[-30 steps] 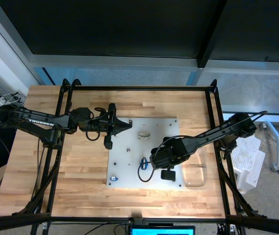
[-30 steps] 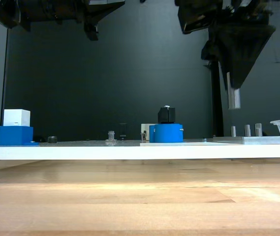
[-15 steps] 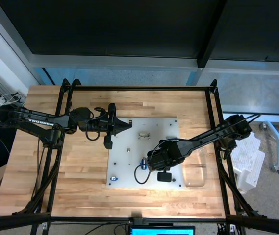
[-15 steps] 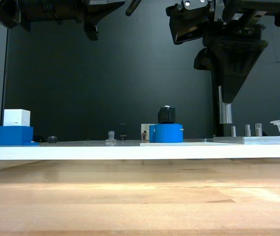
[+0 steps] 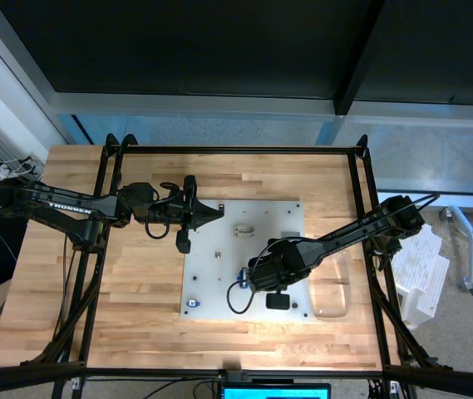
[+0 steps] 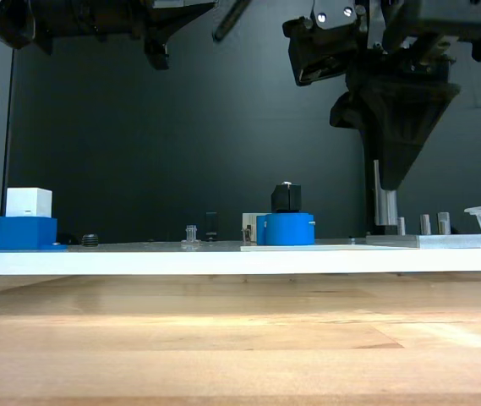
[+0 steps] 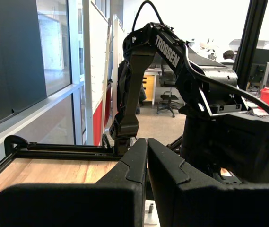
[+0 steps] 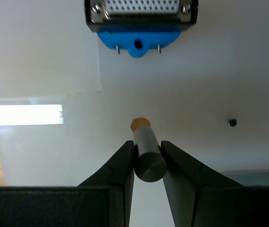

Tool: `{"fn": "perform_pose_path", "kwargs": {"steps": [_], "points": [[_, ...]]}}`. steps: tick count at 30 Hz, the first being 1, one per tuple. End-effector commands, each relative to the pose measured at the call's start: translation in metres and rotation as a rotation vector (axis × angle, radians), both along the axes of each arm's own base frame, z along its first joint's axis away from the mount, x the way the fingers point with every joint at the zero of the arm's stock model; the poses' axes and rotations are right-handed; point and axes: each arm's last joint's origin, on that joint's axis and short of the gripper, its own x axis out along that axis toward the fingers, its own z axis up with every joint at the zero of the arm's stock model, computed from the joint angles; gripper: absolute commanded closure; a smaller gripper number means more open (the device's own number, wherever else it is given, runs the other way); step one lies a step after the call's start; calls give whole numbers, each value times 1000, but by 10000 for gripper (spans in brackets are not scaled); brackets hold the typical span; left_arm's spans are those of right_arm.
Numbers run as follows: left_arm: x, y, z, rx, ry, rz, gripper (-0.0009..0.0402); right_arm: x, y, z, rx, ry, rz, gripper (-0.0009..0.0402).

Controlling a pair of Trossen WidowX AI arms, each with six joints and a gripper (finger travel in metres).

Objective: Pick the 16mm cylinder and install on the taskboard

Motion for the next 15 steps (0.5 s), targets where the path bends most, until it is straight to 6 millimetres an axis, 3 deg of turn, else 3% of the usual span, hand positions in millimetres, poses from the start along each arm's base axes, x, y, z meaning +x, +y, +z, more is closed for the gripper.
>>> {"fn": "perform_pose_path", "kwargs": {"steps": [1, 15], "points": [[0, 0, 0, 0, 1, 0, 392, 1, 1, -5, -2, 7, 0, 384], [0, 0, 0, 0, 1, 0, 392, 5, 2, -11, -2, 3, 7, 384]]}}
